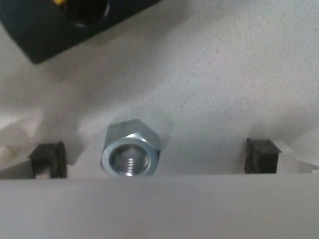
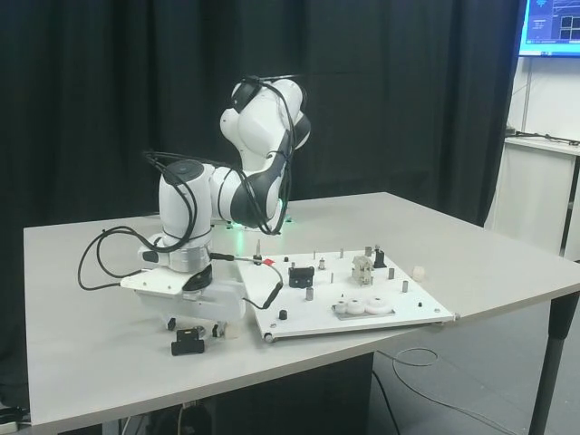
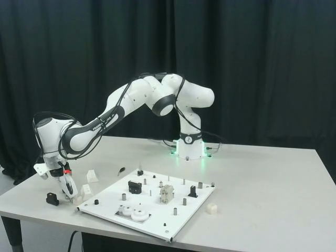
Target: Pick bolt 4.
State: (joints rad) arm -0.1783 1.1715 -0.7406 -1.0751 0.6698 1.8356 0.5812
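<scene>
I hold the pincer (image 1: pixel 154 159) wide and low over the bench (image 1: pixel 224 74), fingers straddling a hex nut (image 1: pixel 130 149) (no bolt visible) for grasping.

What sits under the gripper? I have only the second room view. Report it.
Observer: The wrist view shows a grey threaded hex piece on the table, between the open gripper's fingertips and touching neither.
Operator: Tell me if it's centred.
Observer: No, it sits much nearer one finger than the other.
Operator: Check what's beyond it.
Observer: A black block with a round hole lies on the table further ahead.
</scene>
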